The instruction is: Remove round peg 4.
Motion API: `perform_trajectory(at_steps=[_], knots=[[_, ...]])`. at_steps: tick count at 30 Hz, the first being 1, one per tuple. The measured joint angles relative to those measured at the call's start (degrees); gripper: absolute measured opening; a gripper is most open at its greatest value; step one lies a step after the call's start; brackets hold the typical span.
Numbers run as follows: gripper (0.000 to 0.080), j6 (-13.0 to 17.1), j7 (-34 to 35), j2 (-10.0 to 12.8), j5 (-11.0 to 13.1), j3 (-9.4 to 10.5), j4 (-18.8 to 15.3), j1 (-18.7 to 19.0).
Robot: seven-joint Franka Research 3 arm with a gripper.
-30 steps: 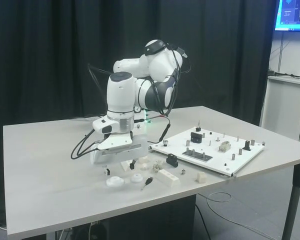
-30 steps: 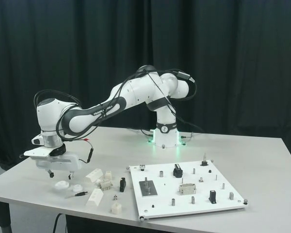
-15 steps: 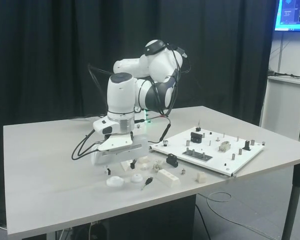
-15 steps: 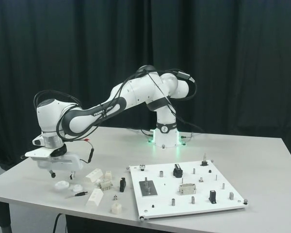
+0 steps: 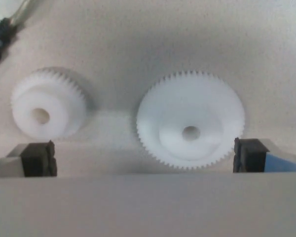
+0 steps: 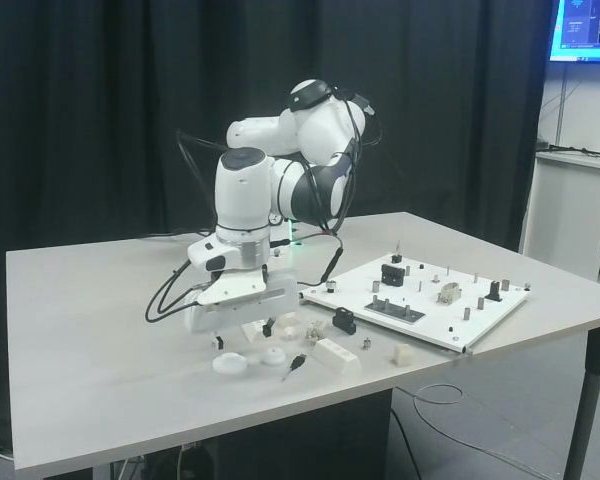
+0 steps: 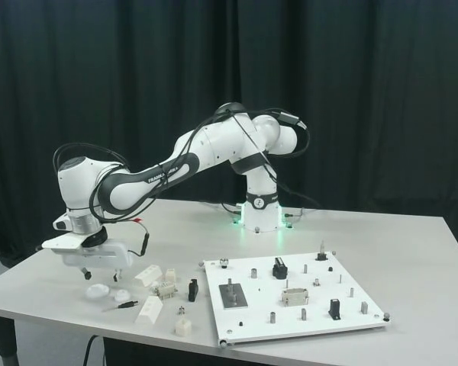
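a: gripper point(image 5: 143, 158) hangs over the loose parts on the counter point(image 6: 90, 300), jaws spread wide and nothing between them.

b: below it, the large white gear point(image 5: 190, 127) lies flat, with the small white gear point(image 5: 47, 103) just beside it, the two not touching. one black fingertip point(image 5: 248, 155) sits near the large gear's rim.

a: the white arm point(image 7: 183, 160) reaches out from its base, well away from the white board point(image 7: 290, 297). the gripper is on the far side of the loose parts from that board.

b: and round peg 4? several small grey pegs point(image 7: 274, 316) stand upright on the board. which one is number 4, i can't tell.

a: beside the gears, nearer the board: white blocks point(image 7: 149, 275) and a black piece point(image 7: 193, 290).
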Motion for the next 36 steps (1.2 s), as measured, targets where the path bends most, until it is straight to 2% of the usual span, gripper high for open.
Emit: perform_trajectory(at_steps=[15, 36], knots=[[0.0800, -1.20, 0.72, 0.00, -0.02, 0.04, 0.00, 0.25], [0.0800, -4.61, 3.34, -0.04, -0.61, 0.03, 0.00, 1.29]])
